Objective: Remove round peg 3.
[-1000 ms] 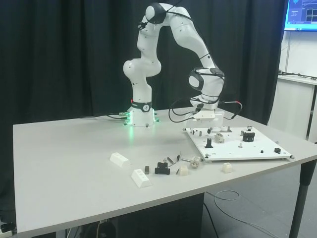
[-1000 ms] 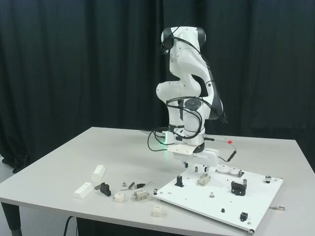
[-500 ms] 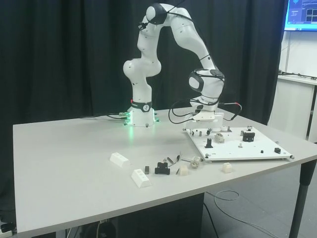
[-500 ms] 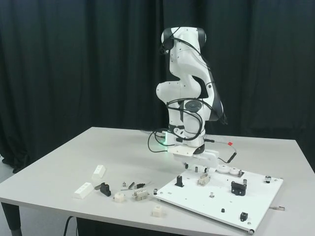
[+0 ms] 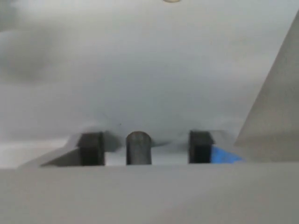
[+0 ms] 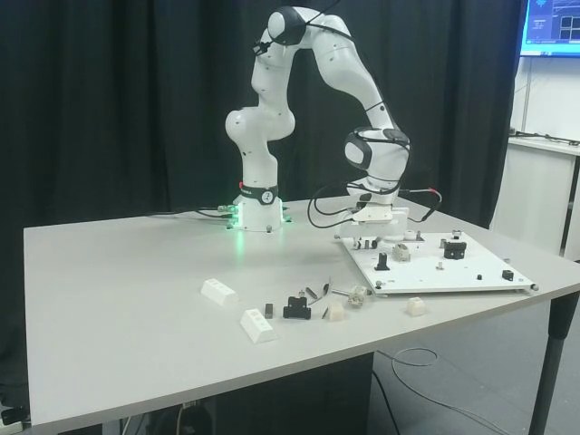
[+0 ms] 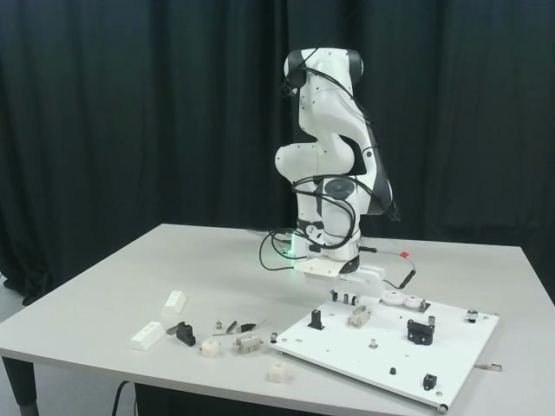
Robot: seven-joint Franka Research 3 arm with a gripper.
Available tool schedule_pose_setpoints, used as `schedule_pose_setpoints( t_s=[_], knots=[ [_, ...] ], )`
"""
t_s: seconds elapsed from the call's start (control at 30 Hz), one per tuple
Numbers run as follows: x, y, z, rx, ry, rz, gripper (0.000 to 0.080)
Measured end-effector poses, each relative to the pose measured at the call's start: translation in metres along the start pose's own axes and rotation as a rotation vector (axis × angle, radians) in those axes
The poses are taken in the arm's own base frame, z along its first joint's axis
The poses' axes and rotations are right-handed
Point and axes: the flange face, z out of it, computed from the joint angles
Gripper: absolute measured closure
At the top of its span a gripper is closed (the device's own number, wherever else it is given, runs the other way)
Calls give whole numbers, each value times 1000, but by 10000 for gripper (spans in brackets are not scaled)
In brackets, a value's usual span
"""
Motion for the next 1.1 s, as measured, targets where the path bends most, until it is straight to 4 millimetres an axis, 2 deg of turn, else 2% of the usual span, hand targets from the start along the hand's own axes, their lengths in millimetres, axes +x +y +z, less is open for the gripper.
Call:
schedule_pose_setpoints(
  t_s=[0.1, 0.13, 0.33, 0.37, 1.1],
  knots=[
    [1, 0, 0, -1, 0, 1, 340],
    [1, 0, 0, -1, 0, 1, 504],
    [-2, -1, 1, 6, -2, -2, 504],
    [-2, -1, 1, 7, -2, -2, 691],
    [-2, -1, -1, 9, -3, 1, 688]
  ],
)
